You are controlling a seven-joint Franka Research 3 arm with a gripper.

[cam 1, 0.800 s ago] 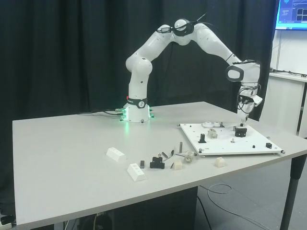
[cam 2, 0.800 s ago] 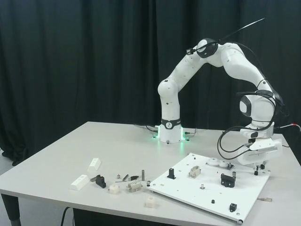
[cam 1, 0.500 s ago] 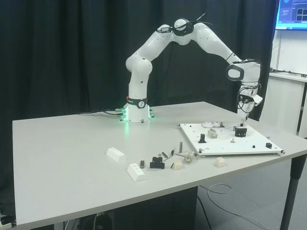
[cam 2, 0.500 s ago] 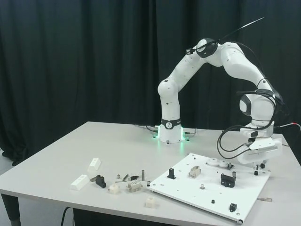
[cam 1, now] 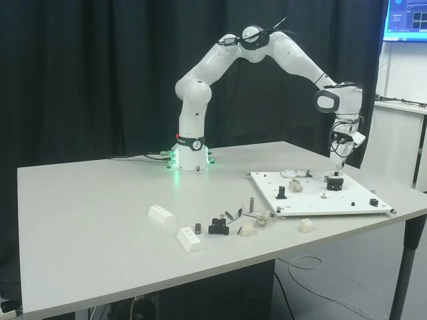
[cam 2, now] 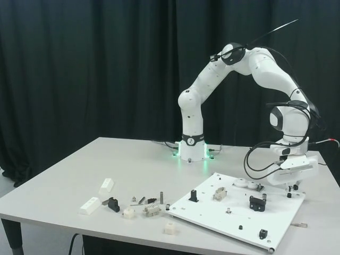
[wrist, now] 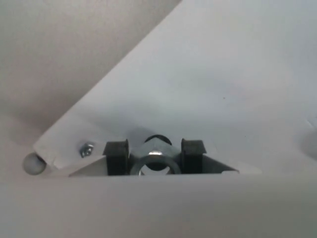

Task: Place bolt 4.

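- No writing can be read on any part.
- White blocks [cam 2: 98,195] and small parts [cam 2: 143,206] lie loose on the near table [cam 2: 64,180], left of the plate.
- The plate [cam 2: 212,215] carries black brackets [cam 2: 257,202] and small fittings.
- Gripper [cam 2: 291,190] hangs over the plate's far corner, its black fingers [wrist: 117,156] clenched on the bolt [wrist: 155,157], seen end-on just above the plate.

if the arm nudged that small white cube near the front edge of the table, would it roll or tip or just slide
The small white cube looks squat with flat faces, so it would probably slide rather than roll or tip. It appears small beside the white board, so it is likely light and easily shoved. It sits near the grey table edge, so a push outward might drop it.
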